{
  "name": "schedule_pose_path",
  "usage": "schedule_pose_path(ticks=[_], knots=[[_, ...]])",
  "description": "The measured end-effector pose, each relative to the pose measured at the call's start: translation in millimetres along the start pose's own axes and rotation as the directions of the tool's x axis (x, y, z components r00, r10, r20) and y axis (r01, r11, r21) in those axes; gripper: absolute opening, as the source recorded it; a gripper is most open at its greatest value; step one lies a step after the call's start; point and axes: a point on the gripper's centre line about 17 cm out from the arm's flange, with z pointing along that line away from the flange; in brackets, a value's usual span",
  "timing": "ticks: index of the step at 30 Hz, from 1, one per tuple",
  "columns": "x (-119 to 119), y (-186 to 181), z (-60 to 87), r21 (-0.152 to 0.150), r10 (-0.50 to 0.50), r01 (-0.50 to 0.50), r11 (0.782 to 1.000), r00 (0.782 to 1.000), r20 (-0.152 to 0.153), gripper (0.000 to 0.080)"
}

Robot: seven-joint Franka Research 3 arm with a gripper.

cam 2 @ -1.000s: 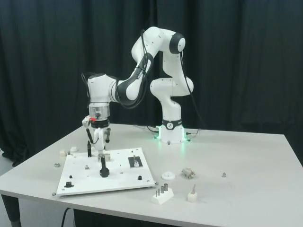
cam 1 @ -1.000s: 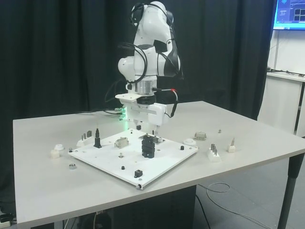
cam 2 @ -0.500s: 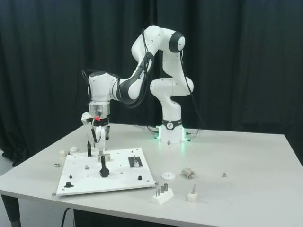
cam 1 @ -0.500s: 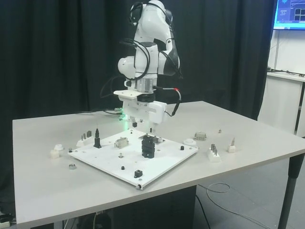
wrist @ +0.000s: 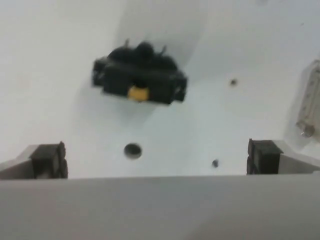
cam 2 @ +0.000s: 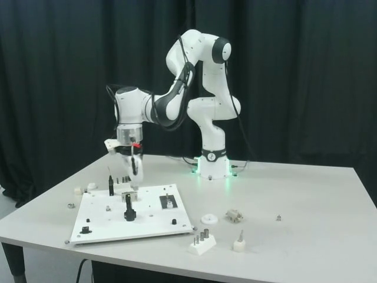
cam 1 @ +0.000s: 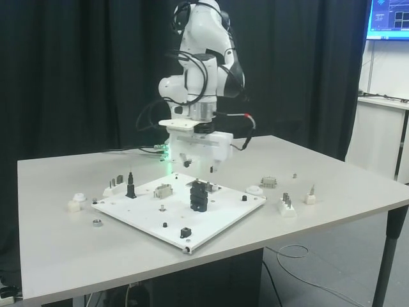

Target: Pick waterproof.

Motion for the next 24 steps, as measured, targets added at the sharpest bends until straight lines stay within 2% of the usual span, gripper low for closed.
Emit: schedule_pose_path(ticks=[12, 18, 24], knots=[[-54.2, -58.9, -14.3, 0.047, -0.131, 0.131, 0.990, 0.991, 0.016, 0.0800], [-91.1, -88.8, -18.0, 0.054, -0.208, 0.206, 0.977, 0.977, 0.035, 0.0800], [-133.9, -116.5, -15.1, 0.052, -0.291, 0.289, 0.956, 0.955, 0.056, 0.0800]])
